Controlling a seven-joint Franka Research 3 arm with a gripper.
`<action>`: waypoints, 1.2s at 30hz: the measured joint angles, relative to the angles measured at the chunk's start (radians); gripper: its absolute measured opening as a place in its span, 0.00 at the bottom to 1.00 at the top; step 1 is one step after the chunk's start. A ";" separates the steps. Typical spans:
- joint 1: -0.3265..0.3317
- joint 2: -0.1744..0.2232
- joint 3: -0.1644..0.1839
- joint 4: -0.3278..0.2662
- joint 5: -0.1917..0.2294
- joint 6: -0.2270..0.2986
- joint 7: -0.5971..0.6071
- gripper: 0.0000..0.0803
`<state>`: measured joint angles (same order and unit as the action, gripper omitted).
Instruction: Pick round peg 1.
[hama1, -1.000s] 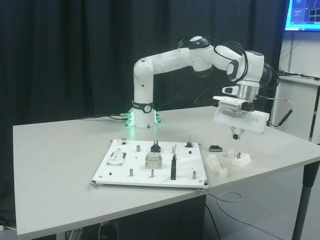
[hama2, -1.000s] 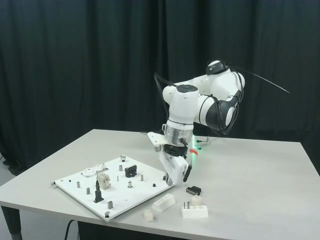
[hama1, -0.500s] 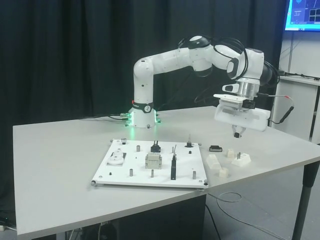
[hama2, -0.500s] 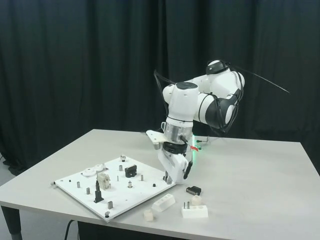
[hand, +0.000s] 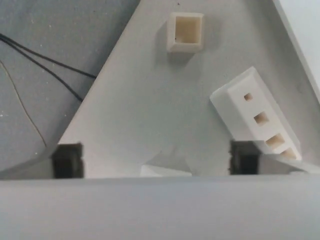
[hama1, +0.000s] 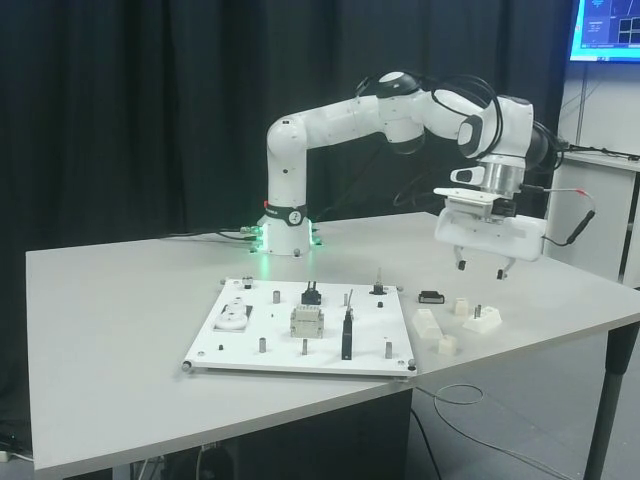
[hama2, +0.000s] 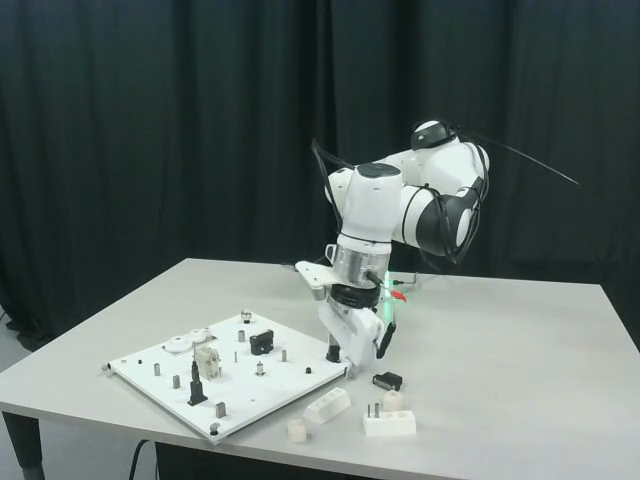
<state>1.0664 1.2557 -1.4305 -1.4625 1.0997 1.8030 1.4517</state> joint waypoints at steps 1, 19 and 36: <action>-0.001 0.000 0.000 0.002 0.002 -0.002 -0.002 0.23; -0.025 -0.026 -0.007 0.013 0.009 -0.096 0.009 0.99; -0.022 -0.034 -0.017 0.016 0.058 -0.162 0.124 1.00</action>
<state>1.0443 1.2218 -1.4475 -1.4469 1.1578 1.6415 1.5755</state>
